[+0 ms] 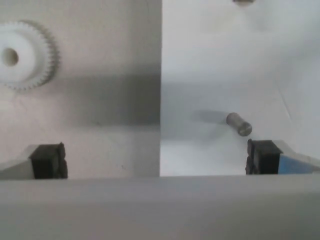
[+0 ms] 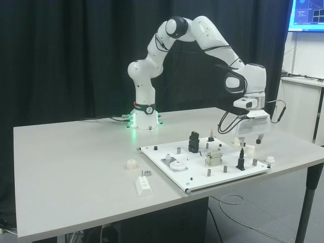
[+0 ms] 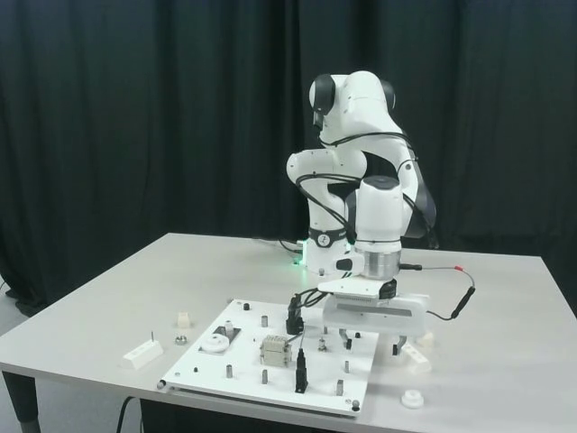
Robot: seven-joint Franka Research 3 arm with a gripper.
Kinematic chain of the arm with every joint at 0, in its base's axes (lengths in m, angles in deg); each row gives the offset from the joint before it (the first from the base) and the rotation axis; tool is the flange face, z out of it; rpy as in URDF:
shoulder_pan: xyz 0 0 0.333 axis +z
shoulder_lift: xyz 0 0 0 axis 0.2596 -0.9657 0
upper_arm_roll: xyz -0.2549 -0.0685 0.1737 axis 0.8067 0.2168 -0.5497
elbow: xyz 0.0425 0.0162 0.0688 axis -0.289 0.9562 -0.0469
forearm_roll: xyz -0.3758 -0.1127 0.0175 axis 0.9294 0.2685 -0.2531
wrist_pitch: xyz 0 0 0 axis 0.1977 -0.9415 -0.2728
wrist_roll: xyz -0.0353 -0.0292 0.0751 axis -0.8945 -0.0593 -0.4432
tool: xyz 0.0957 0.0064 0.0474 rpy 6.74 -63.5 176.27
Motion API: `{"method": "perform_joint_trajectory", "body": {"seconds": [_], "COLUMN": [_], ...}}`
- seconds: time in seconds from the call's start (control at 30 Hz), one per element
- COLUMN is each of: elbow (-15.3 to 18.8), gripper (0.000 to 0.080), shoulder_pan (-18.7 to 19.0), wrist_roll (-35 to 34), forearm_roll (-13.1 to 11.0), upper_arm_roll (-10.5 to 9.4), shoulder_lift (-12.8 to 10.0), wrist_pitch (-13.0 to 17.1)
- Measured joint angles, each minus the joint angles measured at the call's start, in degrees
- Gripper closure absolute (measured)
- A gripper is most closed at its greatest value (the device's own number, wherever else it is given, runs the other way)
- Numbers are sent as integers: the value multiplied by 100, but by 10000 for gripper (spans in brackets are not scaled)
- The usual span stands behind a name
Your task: Insert round peg 2.
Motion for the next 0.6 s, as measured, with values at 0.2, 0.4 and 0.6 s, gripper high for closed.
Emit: {"method": "perform_joint_trajectory", "body": {"seconds": [0.2,0.4,0.6], "elbow": [-41,-44,-56], "gripper": [3,3,3], "shoulder_pan": [-10,-31,-54], "wrist_roll": [55,60,60], "forearm_roll": [0,0,0], "upper_arm_roll": [14,29,60], "shoulder_lift": [17,45,64], "wrist_pitch": [-2,-45,-95]}}
